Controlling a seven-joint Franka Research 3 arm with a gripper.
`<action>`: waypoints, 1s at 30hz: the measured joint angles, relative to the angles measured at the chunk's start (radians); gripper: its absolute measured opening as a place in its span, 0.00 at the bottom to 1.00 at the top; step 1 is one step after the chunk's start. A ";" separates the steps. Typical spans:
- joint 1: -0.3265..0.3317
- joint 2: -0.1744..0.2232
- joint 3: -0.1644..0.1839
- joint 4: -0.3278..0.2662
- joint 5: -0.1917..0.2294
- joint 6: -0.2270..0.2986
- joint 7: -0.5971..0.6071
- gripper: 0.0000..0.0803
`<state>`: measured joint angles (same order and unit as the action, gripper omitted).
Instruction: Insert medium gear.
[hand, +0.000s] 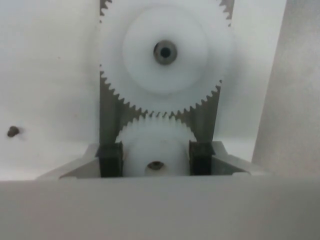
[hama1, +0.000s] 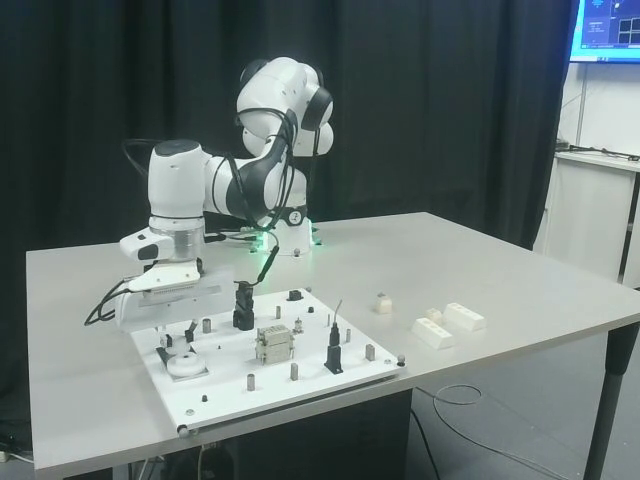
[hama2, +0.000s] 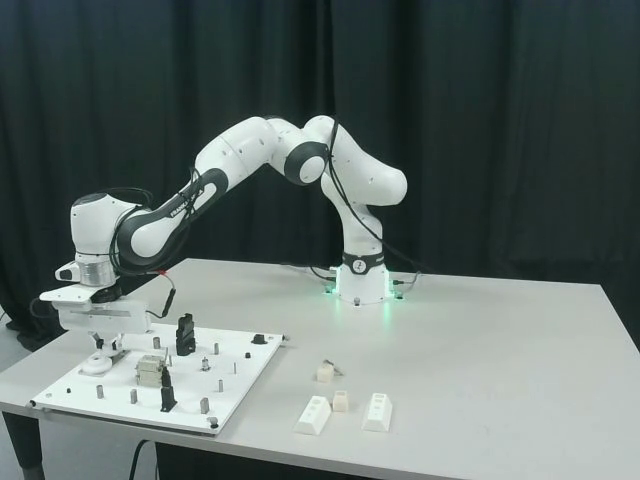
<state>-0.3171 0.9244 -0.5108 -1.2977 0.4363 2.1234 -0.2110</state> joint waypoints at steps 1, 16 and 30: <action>0.000 0.000 0.000 0.000 0.001 0.000 0.000 0.35; -0.004 0.000 -0.002 0.000 0.022 -0.002 0.094 0.35; -0.005 0.001 -0.003 0.000 0.027 -0.002 0.187 0.35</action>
<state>-0.3217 0.9250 -0.5136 -1.2979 0.4638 2.1216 -0.0236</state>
